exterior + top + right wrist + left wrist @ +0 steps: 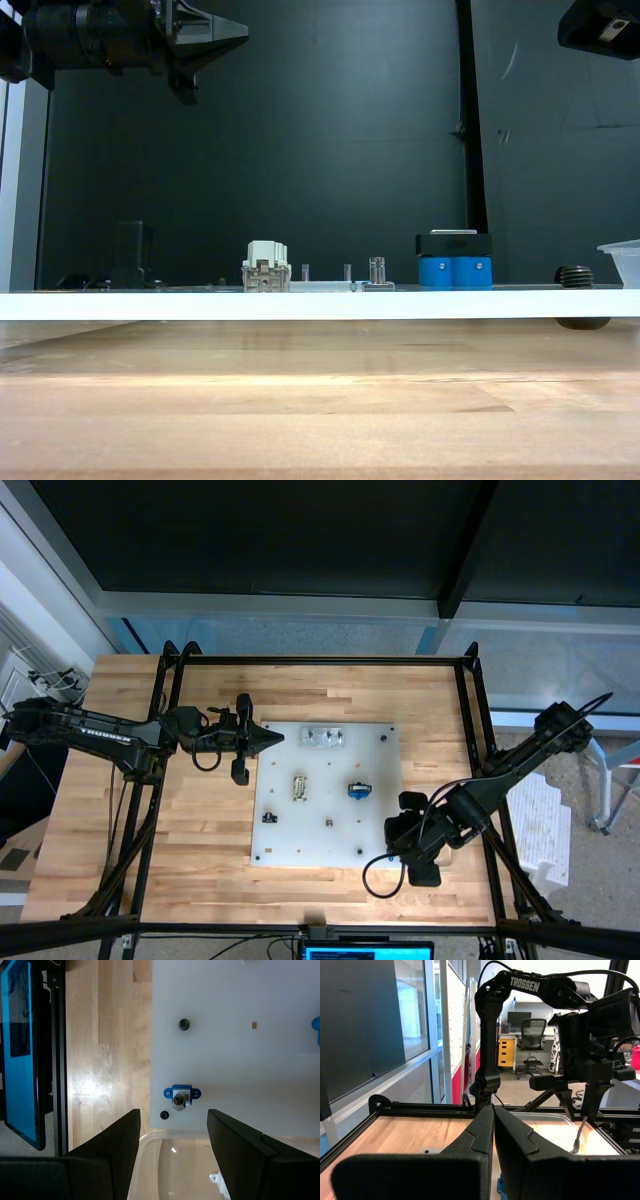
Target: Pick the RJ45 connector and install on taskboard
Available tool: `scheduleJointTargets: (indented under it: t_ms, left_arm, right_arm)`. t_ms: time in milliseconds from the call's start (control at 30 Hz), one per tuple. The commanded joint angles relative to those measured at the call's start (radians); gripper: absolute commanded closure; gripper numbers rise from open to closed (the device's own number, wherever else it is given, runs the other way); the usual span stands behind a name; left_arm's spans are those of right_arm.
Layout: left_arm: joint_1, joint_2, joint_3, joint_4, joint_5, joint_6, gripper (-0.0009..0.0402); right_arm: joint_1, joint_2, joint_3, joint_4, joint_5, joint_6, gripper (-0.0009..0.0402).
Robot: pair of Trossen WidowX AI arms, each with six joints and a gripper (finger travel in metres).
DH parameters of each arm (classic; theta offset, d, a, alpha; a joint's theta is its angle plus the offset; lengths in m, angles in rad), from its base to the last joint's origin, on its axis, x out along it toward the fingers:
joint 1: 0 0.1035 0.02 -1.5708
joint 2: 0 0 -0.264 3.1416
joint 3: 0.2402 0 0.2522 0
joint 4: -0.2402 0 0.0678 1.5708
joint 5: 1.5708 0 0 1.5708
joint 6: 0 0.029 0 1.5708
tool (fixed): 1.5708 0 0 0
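**Plug at the jack, pincer open above it: the cable was the weak point**

The right pincer point(173, 1111) hung over the near right corner of the white board point(320, 825), at about 5 o'clock from the board's middle. Its two fingers were wide apart and gripped nothing. Directly under it, the right wrist view showed the blue jack point(182, 1093) with a small grey piece in its mouth. I judged this piece to be the connector point(180, 1100), standing in the jack. It was not in the clear tray point(165, 1136), where only a part of the white block point(216, 1178) showed. Whether it was clicked fully in, I cannot tell, and in the high view the arm hid the jack. In the left wrist view, what looked like the grey cable point(579, 1134) rose from that place up between the right pincer's fingers.

The left pincer point(493, 1110) was high over the board's far left edge, at about 10 o'clock, with its fingers together and empty.

In my judgement the danger was the cable so near the open fingers. If the arm went sideways, or the fingers closed too early, one finger could hook the cable and drag the plug out or tilt it. If the plug was only half seated, the stiff cable alone could push it back out. A straight lift seemed the safer way.
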Motion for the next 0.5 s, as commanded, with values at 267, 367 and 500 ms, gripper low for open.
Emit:
scheduleJointTargets:
  t_ms: [267, 367, 500]
  left_arm:
    - [0.000, 0.000, 0.000, 0.000, 0.000, 0.000, 0.0393]
    - [0.000, 0.000, 0.000, 0.000, 0.000, 0.000, 0.0393]
    - [0.000, 0.000, 0.000, 0.000, 0.000, 0.000, 0.0393]
  right_arm:
    - [0.001, -0.010, 0.000, -0.002, 0.000, 0.000, 0.0216]
    - [0.001, -0.034, -0.003, -0.002, 0.001, -0.001, 0.0217]
    - [-0.003, -0.079, -0.010, -0.002, 0.033, -0.014, 0.0216]
